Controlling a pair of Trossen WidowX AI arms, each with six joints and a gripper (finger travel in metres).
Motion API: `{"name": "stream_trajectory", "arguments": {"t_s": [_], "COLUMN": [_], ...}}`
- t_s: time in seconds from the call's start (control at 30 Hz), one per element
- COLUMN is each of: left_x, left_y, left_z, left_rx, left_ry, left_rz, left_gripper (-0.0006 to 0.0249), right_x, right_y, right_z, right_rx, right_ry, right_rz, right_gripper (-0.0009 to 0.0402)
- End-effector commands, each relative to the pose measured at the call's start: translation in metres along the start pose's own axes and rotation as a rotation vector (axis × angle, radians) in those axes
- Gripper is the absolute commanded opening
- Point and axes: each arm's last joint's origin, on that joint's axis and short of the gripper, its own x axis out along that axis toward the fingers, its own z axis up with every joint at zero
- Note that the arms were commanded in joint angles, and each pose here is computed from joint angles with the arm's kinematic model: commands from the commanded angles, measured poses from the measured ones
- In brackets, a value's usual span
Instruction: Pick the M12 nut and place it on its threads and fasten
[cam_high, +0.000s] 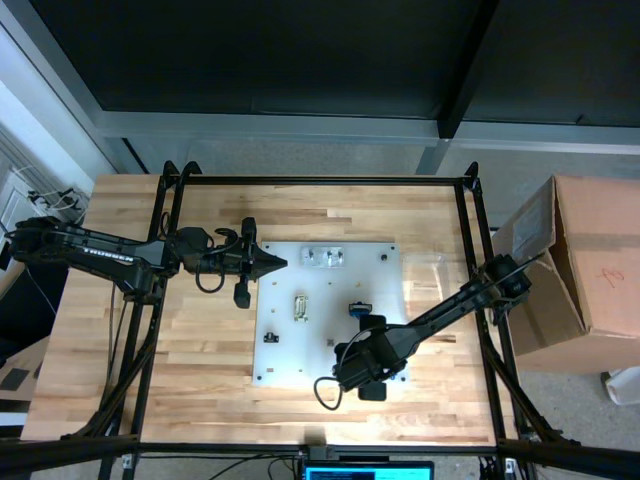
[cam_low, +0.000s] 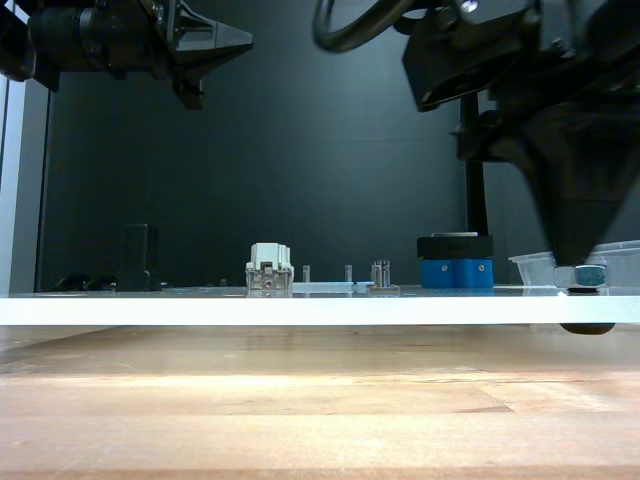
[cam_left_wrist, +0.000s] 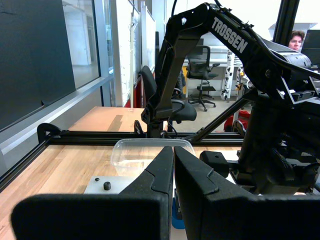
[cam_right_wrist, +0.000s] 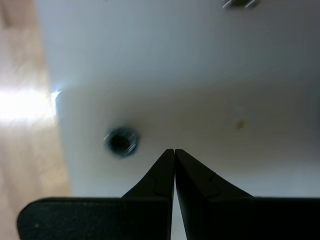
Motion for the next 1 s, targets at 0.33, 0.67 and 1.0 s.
{"name": "stream_trajectory", "arguments": {"t_s": [0.33,0.67,1.0], "left_x": [0.0001,0.0001,0.0001], "left_y": [0.0001,0.0001,0.0001], "left_z": [0.0000,0.0000,0.0000], "left_rx": [0.000,0.000,0.000], "left_ry": [0.000,0.000,0.000], "left_rz": [0.000,0.000,0.000], "left_gripper": [0.0000,0.0000,0.0000], "right_x": [-0.0003,-0.0026,-0.0016], "right_y": [0.0053,0.0049,0.0030], "right_z": [0.0007,-0.0020,0.0026], "right_rx": [-0.043,-0.083,-0.035], "right_ry": [0.043,0.076,-0.025], "right_rz": [0.140,0.172,0.066], "right_gripper": [0.0000,0.0000,0.0000]}}
